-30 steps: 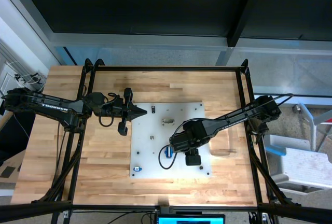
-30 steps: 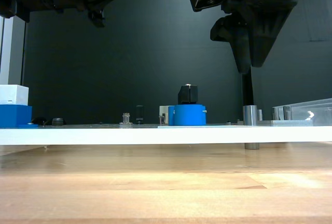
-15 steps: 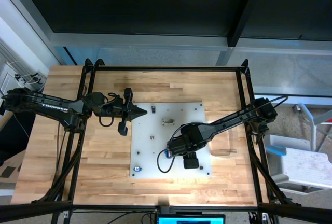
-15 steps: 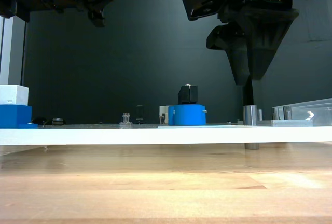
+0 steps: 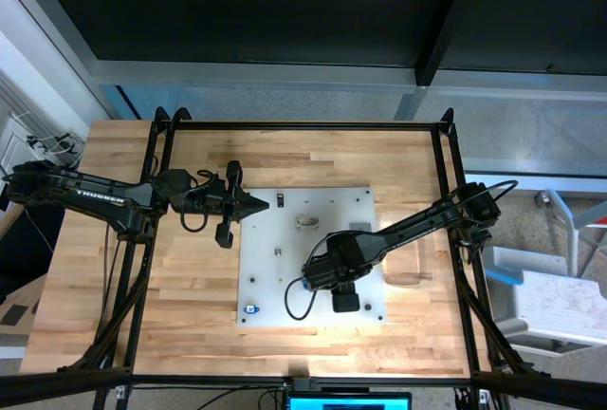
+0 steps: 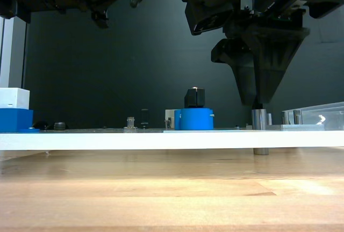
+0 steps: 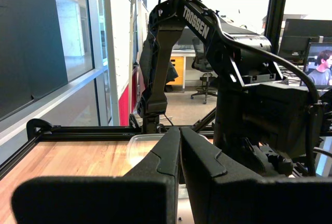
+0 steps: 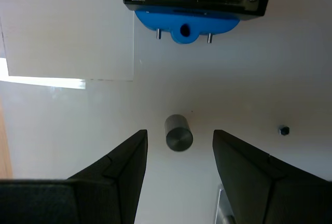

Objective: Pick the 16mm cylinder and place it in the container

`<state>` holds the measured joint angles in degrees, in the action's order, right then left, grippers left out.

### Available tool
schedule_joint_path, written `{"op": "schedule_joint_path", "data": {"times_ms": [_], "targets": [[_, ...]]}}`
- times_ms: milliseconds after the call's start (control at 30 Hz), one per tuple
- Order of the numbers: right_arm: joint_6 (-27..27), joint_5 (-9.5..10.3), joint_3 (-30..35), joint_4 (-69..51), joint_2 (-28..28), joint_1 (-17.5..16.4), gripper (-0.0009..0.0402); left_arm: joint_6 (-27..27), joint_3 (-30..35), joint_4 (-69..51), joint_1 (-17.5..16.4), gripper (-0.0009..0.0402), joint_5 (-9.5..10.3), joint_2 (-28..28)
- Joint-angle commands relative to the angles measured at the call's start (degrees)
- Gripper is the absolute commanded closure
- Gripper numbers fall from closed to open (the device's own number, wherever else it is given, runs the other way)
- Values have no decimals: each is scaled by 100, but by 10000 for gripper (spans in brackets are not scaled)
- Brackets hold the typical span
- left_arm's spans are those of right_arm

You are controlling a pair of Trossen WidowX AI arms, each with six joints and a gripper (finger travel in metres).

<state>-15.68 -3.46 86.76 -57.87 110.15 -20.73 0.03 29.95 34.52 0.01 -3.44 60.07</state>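
The 16mm cylinder [image 8: 179, 136] is a short silvery peg standing upright on the white board; in the low view the cylinder [image 6: 259, 119] is right of the blue part. My right gripper [image 8: 179, 130] is open, one finger on each side of the peg and not touching it. In the low view the right gripper [image 6: 257, 101] hangs just above the peg's top. From above, the right gripper [image 5: 309, 280] hides the peg. The container [image 5: 408, 264], a clear tub, lies right of the board. My left gripper [image 5: 262, 206] is shut and empty, high over the board's far left edge.
A blue-and-dark connector part [image 6: 194, 115] stands just beside the peg. The white board [image 5: 285, 239] carries small fittings, among them a blue piece [image 5: 250, 310] at its near left. A white-and-blue block [image 6: 13, 111] sits far left. The black frame rails [image 5: 303, 126] ring the table.
My right gripper has moved toward the near left and come down, so its open fingers now straddle the cylinder's top. The left arm has stayed still.
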Motion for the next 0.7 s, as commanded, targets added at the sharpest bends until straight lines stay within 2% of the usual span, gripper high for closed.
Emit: {"op": "schedule_joint_path", "data": {"times_ms": [33,700], "targets": [[-7,-2,-57,50,0,-4,220,2,0,0,-2,393,-2,2],[74,4,-461,540,0,7,220,0,0,0,0,393,-2,2]]}}
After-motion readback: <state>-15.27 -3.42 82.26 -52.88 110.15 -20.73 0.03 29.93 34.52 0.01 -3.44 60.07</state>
